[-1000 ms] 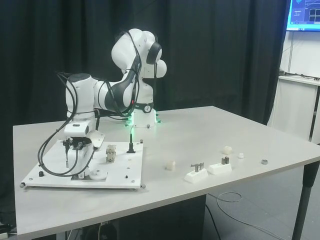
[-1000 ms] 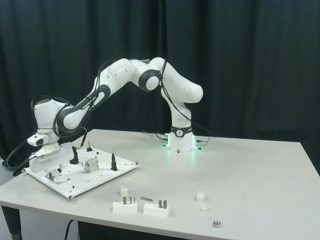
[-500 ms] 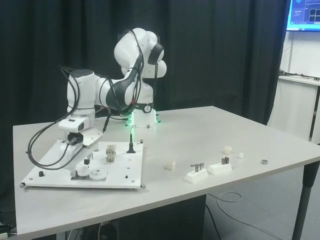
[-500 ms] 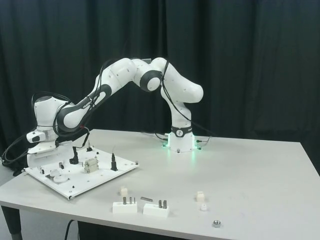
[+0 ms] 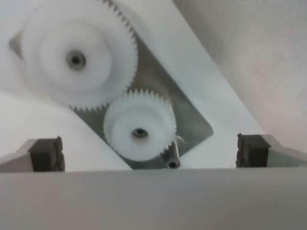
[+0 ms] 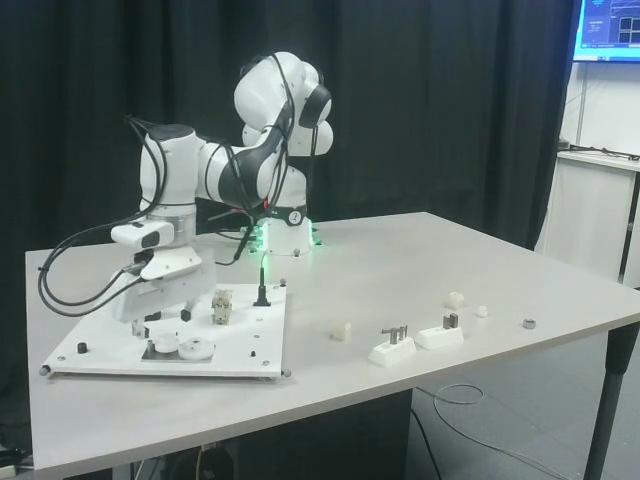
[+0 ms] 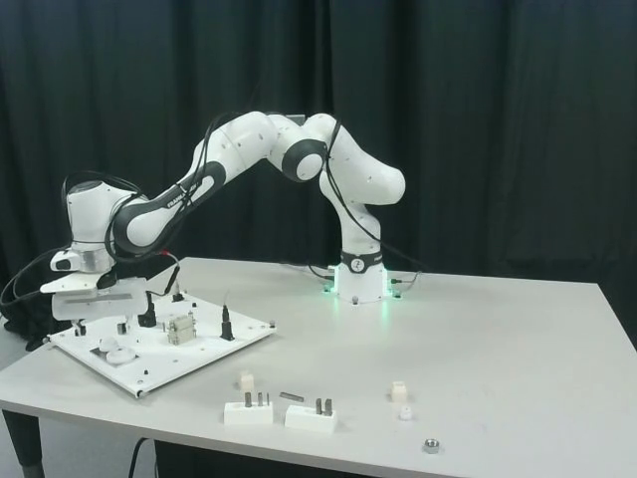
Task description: Insert medium gear.
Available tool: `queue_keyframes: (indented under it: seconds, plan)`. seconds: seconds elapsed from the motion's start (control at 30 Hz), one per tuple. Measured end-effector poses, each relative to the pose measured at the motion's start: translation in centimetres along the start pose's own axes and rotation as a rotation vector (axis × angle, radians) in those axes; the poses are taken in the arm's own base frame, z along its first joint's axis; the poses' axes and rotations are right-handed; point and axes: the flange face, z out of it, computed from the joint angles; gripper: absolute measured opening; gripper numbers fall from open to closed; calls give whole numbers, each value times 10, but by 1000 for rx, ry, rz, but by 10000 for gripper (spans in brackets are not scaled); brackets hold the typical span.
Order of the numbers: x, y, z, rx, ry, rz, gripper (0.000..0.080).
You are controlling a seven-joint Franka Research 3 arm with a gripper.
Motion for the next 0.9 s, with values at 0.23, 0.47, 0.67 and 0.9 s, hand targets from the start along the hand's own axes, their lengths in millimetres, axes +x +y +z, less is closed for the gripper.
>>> queue_keyframes:
  seconds: [0.23, 0.47, 0.67, 0.9]
  plan:
    - [1, -8, 2, 60, 10, 143, 800]
    - [-1, -11, 5, 98, 2, 181, 800]
    - [-5, -12, 9, 116, -29, 204, 800]
    - [-11, -13, 12, 134, -58, 211, 800]
